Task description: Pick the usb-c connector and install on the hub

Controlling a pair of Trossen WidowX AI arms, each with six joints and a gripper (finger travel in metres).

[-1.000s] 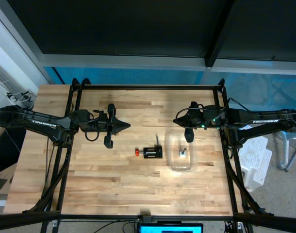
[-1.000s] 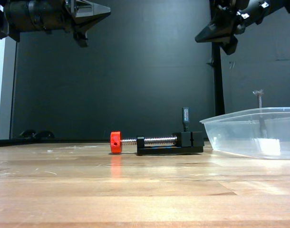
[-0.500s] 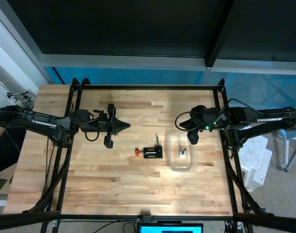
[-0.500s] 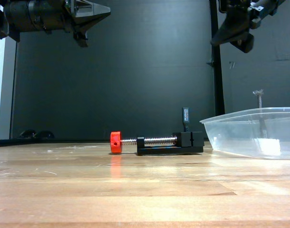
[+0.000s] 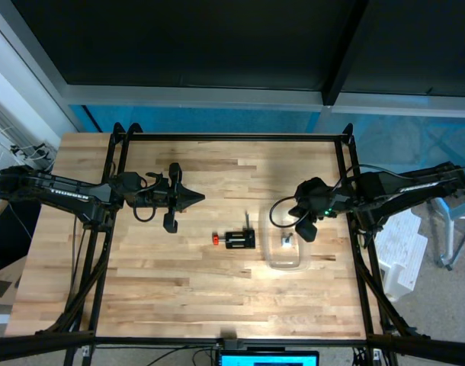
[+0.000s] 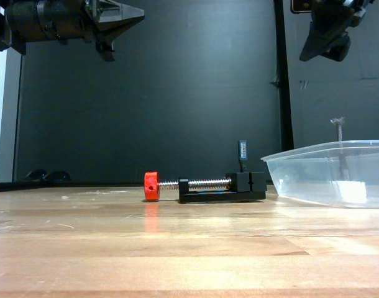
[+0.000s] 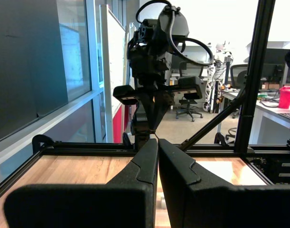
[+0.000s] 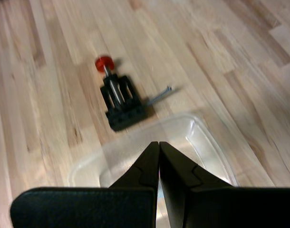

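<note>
The left arm stretches level from the frame's left edge. Its left gripper (image 5: 199, 198) points right, left of centre, jaws pressed together. The right arm reaches in from the right edge. The right gripper (image 5: 304, 231) tilts downward, right of centre, jaws likewise closed.

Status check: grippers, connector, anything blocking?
Left gripper shut, parked high at left. Right gripper shut, empty, above the tray. Connector in tray, not picked; hub on table beside tray. Only the tray wall between them.
</note>
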